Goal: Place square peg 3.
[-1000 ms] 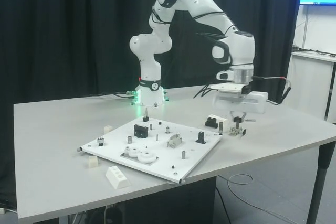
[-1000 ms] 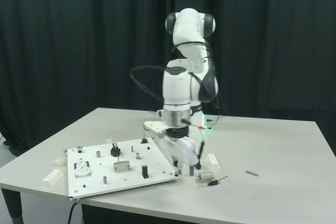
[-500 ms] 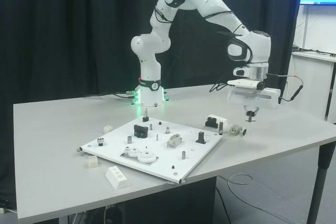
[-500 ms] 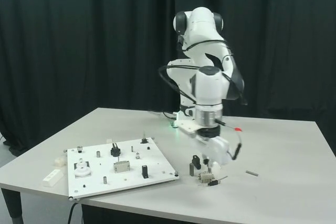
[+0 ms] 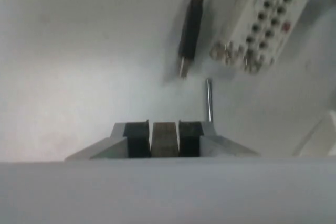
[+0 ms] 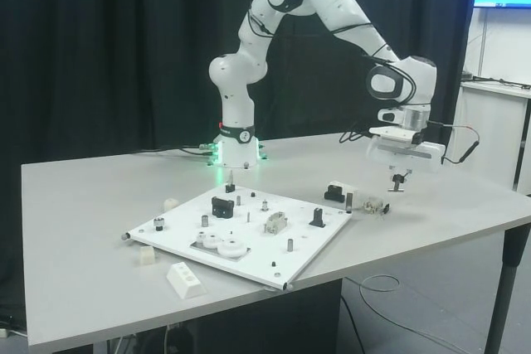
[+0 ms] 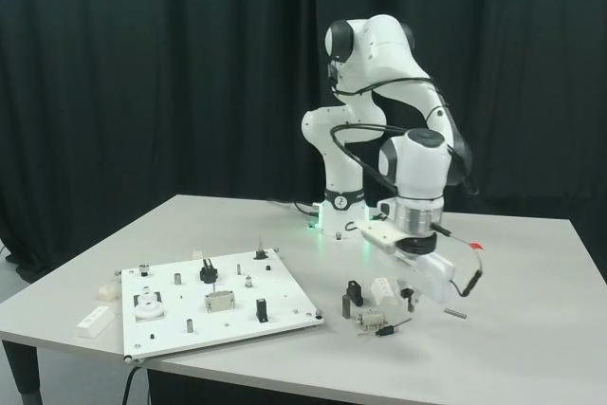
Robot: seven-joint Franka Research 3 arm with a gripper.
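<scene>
My gripper [image 5: 164,129] is shut on a small grey square peg [image 5: 165,141], which sits between the two black pads [image 5: 136,139]. In the first room view the gripper [image 6: 398,181] hangs a little above the grey table [image 6: 465,205], to the right of the white board [image 6: 249,234] and past the connector [image 6: 375,206]. From the second room view the gripper [image 7: 410,299] is just above the table, between the connector [image 7: 372,320] and a thin pin [image 7: 455,312].
Below the wrist lie a pin-studded connector [image 5: 262,19], a black plug [image 5: 190,30] and the thin pin [image 5: 209,100]. A black-and-white block [image 6: 336,191] stands by the board's corner. Loose white blocks [image 6: 184,279] lie left of the board.
The arm has swung right, from the board's right edge out over the bare table beyond the connector. The gripper stays shut on the peg.
</scene>
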